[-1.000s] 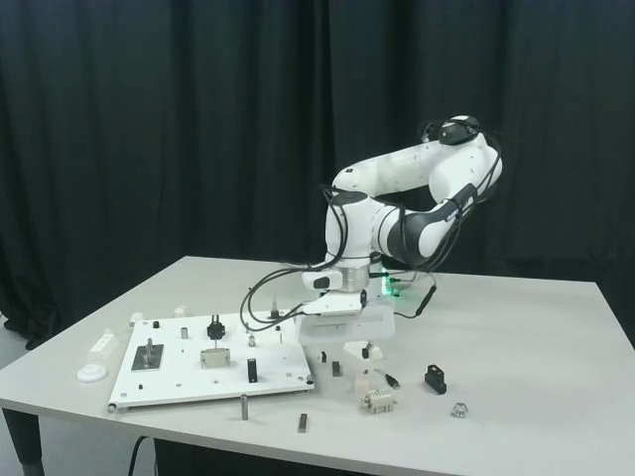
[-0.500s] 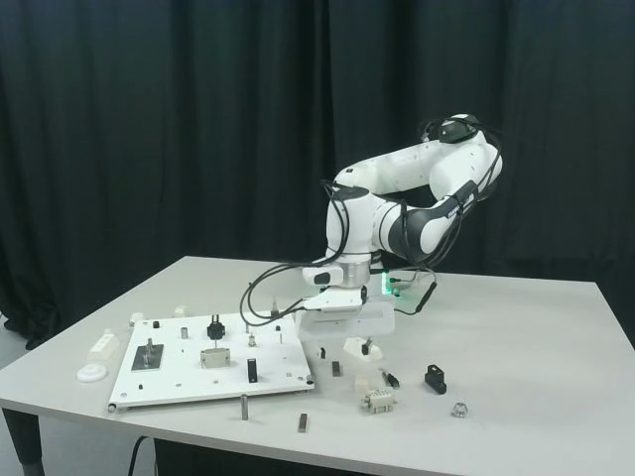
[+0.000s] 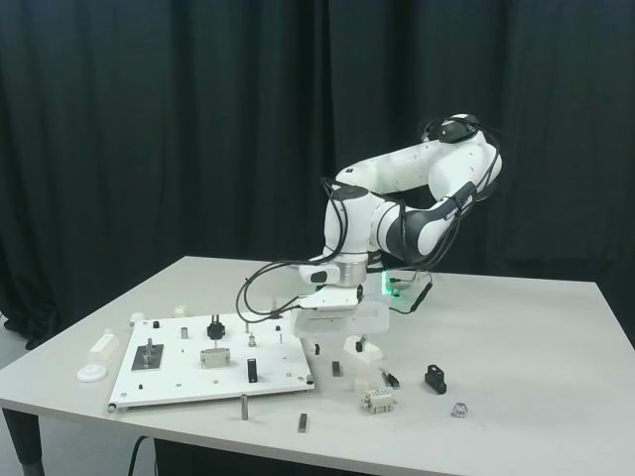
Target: Remove round peg 1.
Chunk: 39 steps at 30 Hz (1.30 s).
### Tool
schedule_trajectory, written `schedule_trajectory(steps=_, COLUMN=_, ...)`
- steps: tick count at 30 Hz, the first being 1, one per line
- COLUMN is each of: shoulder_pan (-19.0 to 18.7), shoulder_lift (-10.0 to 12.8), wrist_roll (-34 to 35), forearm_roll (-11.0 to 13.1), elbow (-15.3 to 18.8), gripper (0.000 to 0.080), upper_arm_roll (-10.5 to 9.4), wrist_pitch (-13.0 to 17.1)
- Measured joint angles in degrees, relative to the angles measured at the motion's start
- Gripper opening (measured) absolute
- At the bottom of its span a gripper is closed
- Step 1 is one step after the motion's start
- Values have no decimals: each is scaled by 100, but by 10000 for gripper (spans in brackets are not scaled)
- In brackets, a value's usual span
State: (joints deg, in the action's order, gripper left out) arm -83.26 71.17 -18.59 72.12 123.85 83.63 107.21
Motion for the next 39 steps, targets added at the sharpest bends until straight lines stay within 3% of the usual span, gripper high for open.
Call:
schedule_trajectory(steps=10, shoulder_pan=56, shoulder_lift=0, wrist_roll=-16, forearm_roll=-394, elbow=161, gripper=800, upper_arm_roll=14, wrist_pitch=0)
schedule_trajectory(steps=21, shoulder_pan=100, shoulder_lift=-1, wrist_roll=-382, forearm_roll=-741, elbow=632, gripper=800, upper_arm_roll=92, wrist_pitch=0)
schedule_trajectory(steps=32, shoulder_pan=330, shoulder_lift=-1, wrist_roll=-795, forearm_roll=-739, elbow=1021, gripper=800, upper_arm_roll=153, wrist_pitch=8)
schedule_trajectory(steps=39, shoulder_pan=558, shoulder_lift=-1, wrist_roll=-1084, forearm_roll=-580, elbow=1116, gripper=800, upper_arm_roll=133, wrist_pitch=8)
